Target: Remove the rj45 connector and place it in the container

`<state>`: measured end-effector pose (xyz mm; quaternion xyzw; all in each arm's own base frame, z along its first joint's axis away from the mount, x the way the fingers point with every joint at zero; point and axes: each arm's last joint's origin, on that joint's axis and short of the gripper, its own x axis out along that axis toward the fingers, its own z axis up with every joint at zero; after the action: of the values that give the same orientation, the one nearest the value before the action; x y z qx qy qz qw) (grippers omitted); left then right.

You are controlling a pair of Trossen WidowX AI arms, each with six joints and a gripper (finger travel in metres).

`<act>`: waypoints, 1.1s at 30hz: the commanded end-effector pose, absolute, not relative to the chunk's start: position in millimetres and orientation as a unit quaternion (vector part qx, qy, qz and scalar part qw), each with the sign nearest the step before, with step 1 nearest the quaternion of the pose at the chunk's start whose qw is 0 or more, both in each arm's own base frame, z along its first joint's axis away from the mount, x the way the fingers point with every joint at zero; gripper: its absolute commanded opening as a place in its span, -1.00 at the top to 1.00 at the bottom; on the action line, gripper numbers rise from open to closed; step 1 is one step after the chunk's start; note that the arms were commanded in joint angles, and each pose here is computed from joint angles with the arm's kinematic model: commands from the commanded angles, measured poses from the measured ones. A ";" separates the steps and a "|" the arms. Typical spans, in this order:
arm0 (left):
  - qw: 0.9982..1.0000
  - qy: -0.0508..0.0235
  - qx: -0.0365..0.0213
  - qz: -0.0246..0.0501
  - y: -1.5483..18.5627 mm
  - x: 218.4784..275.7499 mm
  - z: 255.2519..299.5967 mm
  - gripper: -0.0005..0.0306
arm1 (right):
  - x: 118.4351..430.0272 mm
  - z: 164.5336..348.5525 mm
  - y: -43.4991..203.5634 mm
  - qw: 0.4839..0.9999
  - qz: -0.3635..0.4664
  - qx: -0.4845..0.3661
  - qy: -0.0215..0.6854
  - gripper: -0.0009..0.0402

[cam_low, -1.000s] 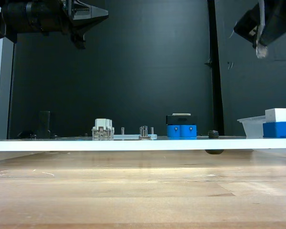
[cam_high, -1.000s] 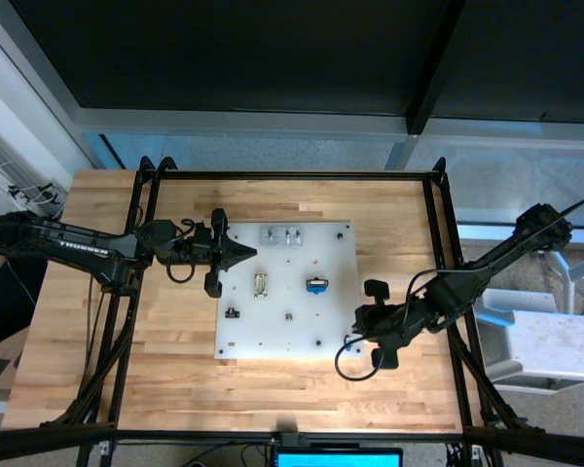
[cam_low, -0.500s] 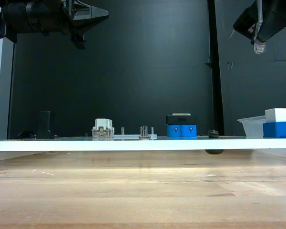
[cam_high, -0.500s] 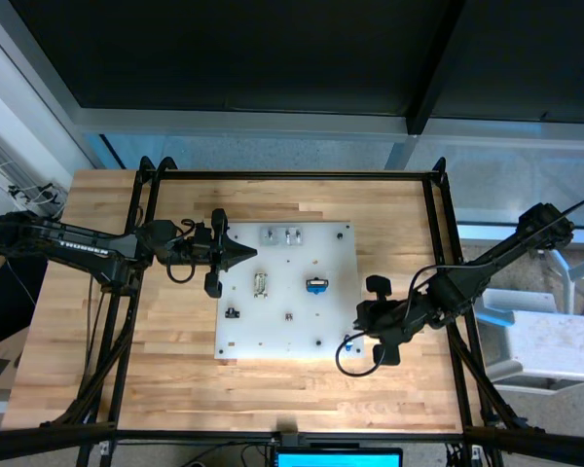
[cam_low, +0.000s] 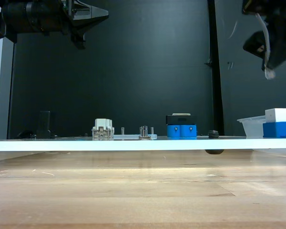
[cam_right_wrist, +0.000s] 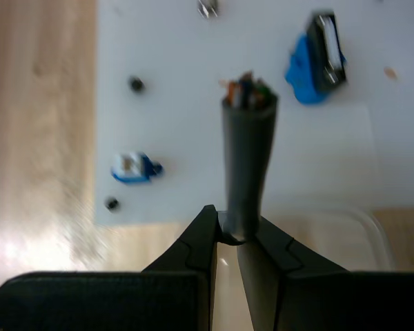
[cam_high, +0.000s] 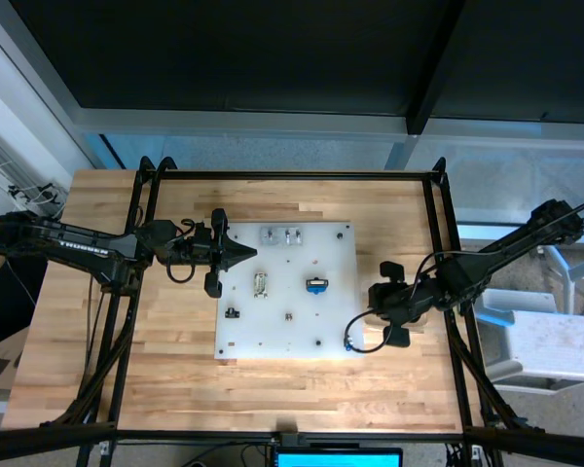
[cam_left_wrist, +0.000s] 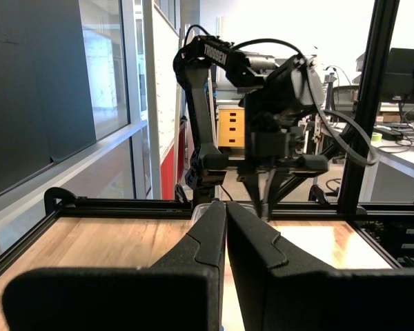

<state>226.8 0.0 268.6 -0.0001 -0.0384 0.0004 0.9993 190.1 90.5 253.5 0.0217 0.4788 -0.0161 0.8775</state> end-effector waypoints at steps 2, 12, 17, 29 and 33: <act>0.999 -0.038 0.000 0.000 0.1 226.9 268.6 0.96 | 176.1 250.5 81.3 0.871 -0.026 0.022 0.490 0.96; 0.999 -0.038 0.000 0.000 0.1 226.9 268.6 0.96 | 148.3 238.1 68.0 0.858 -0.037 0.047 0.510 0.96; 0.999 -0.038 0.000 0.000 0.0 226.8 268.6 0.96 | 141.7 237.0 64.6 0.855 -0.040 0.046 0.514 0.96; 0.999 -0.038 0.000 0.000 0.1 226.8 268.6 0.96 | 138.8 234.8 63.1 0.845 -0.053 0.044 0.531 0.93; 0.999 -0.038 0.000 0.000 0.1 226.8 268.6 0.96 | 134.6 233.1 60.9 0.832 -0.067 0.043 0.549 0.82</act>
<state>226.8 0.0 268.6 -0.0001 -0.0384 0.0004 0.9993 135.7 61.4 233.6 0.0424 0.5439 -0.0621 0.8358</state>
